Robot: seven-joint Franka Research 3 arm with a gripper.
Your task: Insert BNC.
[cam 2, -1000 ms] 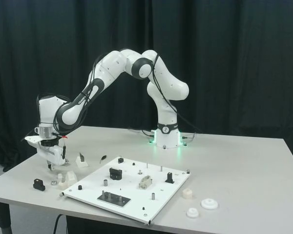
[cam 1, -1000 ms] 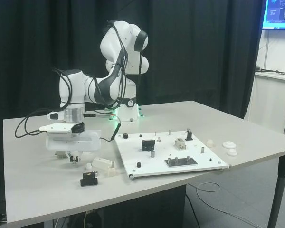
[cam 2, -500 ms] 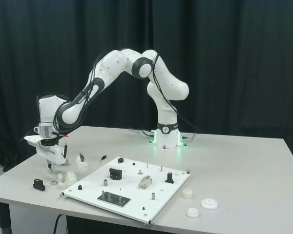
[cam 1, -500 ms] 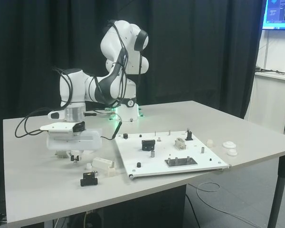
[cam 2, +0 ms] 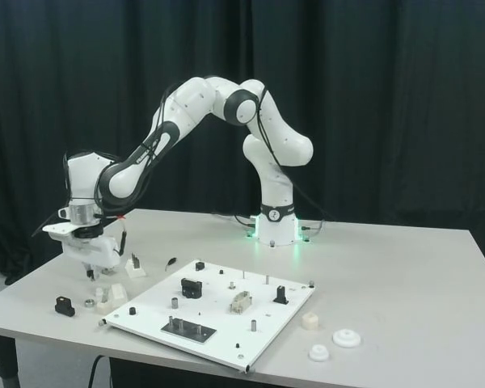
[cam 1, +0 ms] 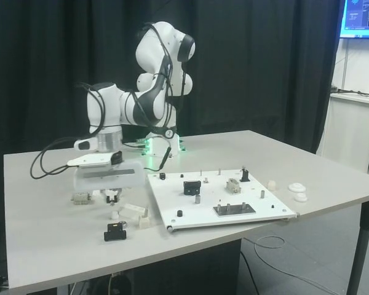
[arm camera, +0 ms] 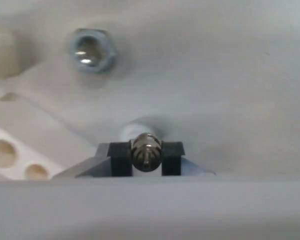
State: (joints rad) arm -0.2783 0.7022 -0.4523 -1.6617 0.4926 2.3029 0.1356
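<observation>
Black curtains hang behind the grey desk. On my wrist view the BNC connector sits clamped between the two black fingers of my tool, which is closed on it and held just above the desk, clear of the surface. A grey nut lies near it on the desk. From the room views, my tool hangs beside the white board, over the loose parts, with a small black block nearby.
</observation>
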